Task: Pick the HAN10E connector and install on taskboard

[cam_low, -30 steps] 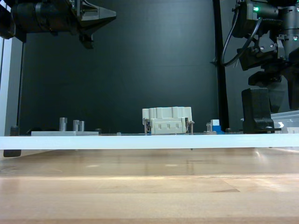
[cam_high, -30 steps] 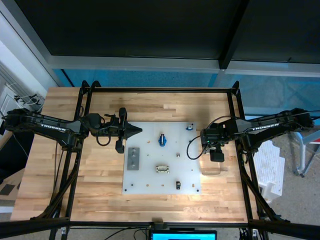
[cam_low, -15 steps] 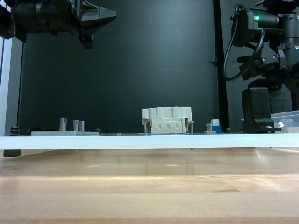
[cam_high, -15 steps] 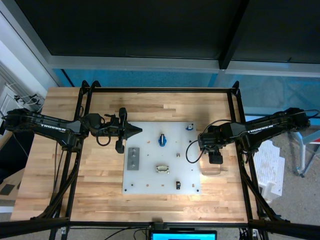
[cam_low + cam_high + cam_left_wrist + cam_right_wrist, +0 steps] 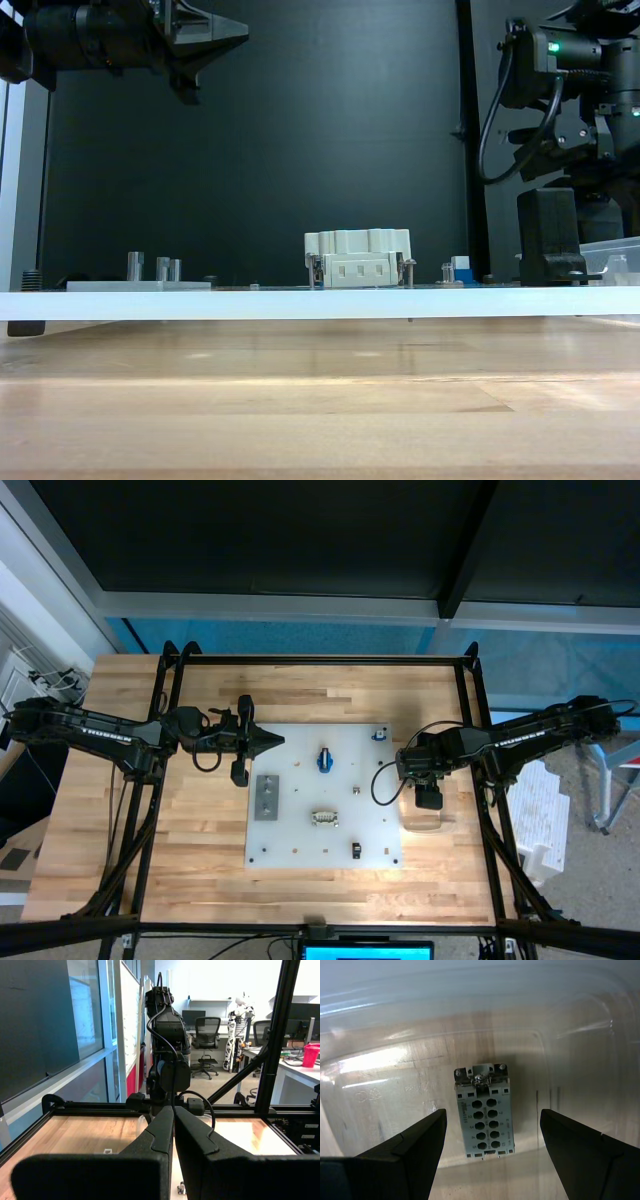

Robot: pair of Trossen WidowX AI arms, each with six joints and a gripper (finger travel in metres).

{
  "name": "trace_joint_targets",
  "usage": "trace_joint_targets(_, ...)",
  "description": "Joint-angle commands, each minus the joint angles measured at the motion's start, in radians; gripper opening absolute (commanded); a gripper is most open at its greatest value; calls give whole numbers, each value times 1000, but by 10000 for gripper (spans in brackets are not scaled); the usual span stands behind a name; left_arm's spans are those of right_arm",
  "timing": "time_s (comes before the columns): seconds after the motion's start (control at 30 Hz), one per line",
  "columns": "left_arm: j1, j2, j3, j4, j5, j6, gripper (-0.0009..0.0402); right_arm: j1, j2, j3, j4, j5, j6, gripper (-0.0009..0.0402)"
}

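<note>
HAN10E connector (image 5: 482, 1112) lies ungripped in the clear tray (image 5: 424, 826) just right of the taskboard (image 5: 300, 840), right end effector (image 5: 428, 796) has eased closer above it, fingers wide, grasp likely next; left end effector (image 5: 278, 741) pinched closed, parked over taskboard's far-left edge.

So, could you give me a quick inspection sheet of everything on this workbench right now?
Surface: wooden table, white board in the middle.
Job's things: plug lying flat in clear tray beside the board, not gripped.
Clutter: grey block, blue part, beige socket on the board.
Tools: right tool open, over the plug; left tool shut, raised over the board's far left edge.
Cables: black loop beside the right tool.
Surroundings: black frame around table.
</note>
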Motion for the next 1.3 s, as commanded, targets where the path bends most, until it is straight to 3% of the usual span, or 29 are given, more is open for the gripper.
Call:
trace_joint_targets(0.03, 0, 0, 0, 0, 0, 0, 1, 2, 0, -3, 5, 3, 5, 261)
trace_joint_targets(0.63, 0, 0, 0, 0, 0, 0, 1, 15, 0, -78, 95, 0, 61, 254)
trace_joint_targets(1.3, 0, 0, 0, 0, 0, 0, 1, 15, 0, -82, 101, -1, 60, 134)
